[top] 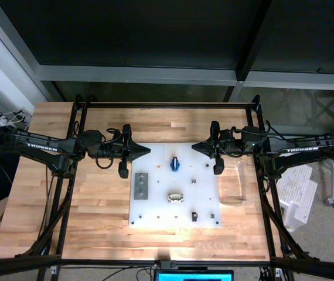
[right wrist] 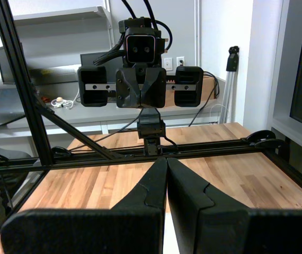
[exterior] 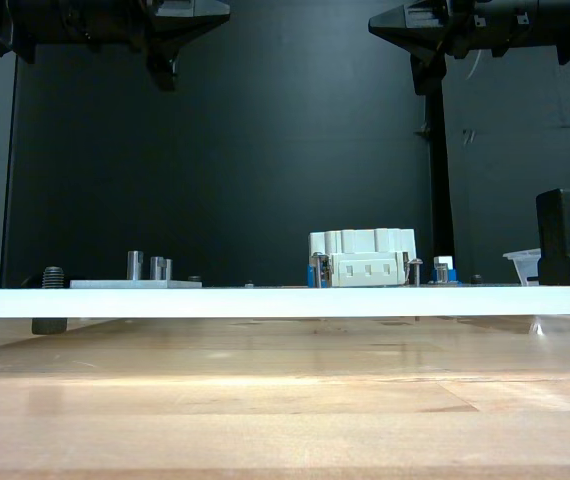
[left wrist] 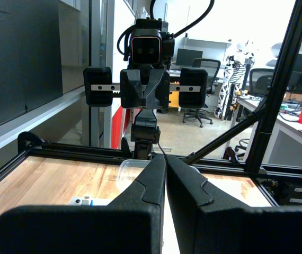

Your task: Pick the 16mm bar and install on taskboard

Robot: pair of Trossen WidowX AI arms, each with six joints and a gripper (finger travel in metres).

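The left gripper [top: 146, 151], a matte black plastic claw, hangs left of centre in the high view, over the upper left edge of the white square plastic taskboard [top: 155, 218]. Its tip points toward the frame's right. The left wrist view shows its two tapered fingers [left wrist: 150, 182] pressed together along a thin seam with nothing between them.

The right gripper [top: 195, 146] mirrors it right of centre, over the board's upper right edge, with its tip pointing left. Its fingers [right wrist: 152, 185] are likewise pressed flat against each other and hold nothing. In the low view both grippers sit high in the upper corners, well above the board.

Neither gripper holds the 16mm bar, and I cannot tell where it lies. On the flat grey rectangular metal plate [top: 140, 187] at the board's left, short shiny metal cylinders [exterior: 135, 265] stand upright with their long axes vertical. Which of them, if any, is the bar cannot be told.

Also on the board are a blue plastic knob [top: 174, 163], a cream ribbed connector block [top: 176, 198] and a small black block [top: 195, 216]. A clear plastic tub [top: 237, 199] rests on the pale planked wooden table [top: 96, 222], just beside the board's right edge.
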